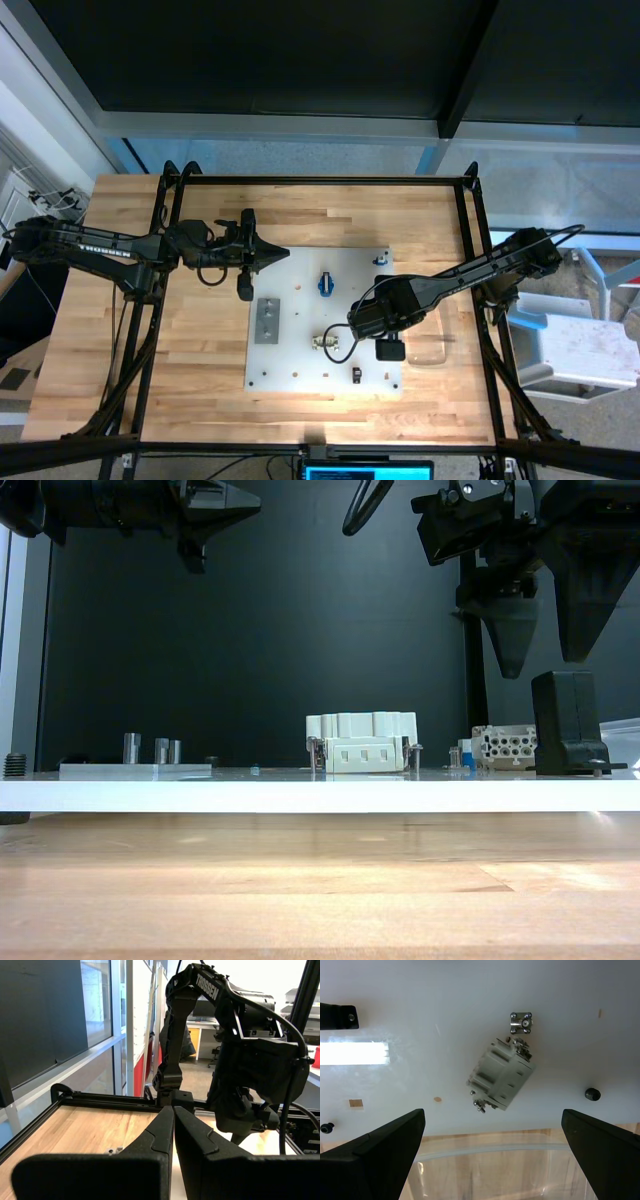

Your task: Pick the HAN10E connector and install in the HAN10E hub

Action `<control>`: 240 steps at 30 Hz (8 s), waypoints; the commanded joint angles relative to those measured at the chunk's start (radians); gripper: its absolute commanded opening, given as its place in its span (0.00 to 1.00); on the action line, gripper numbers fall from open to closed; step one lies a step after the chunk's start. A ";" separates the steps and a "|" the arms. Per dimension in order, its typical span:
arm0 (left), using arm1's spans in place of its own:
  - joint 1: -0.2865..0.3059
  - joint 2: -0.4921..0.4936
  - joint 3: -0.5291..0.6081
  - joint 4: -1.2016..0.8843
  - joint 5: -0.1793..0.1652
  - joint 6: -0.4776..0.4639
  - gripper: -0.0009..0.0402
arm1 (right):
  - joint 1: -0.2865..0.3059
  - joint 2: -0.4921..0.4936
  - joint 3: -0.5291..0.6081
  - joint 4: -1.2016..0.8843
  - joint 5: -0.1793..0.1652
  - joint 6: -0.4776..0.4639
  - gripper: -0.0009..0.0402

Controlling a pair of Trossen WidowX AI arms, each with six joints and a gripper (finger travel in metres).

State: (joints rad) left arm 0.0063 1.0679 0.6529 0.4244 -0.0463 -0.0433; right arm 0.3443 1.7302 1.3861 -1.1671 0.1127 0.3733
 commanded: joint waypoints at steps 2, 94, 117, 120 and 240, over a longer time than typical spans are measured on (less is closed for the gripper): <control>0.000 0.000 0.000 0.000 0.000 0.000 0.02 | 0.000 0.000 -0.003 0.002 0.000 0.037 0.94; 0.000 0.000 0.001 0.011 -0.003 0.008 0.02 | -0.063 -0.102 0.075 0.046 0.069 0.042 0.21; 0.000 0.001 0.016 -0.034 0.002 -0.048 0.09 | -0.157 -0.076 0.312 -0.025 0.247 -0.179 0.21; 0.001 0.001 0.016 -0.064 -0.009 -0.104 0.16 | -0.156 -0.028 0.361 -0.051 0.308 -0.208 0.21; -0.009 0.237 0.193 -0.209 0.076 0.034 0.29 | -0.182 0.181 0.814 -0.192 0.126 -0.222 0.81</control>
State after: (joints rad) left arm 0.0013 1.3037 0.8459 0.2115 0.0284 -0.0399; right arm 0.1665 1.9106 2.1990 -1.3697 0.2436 0.1486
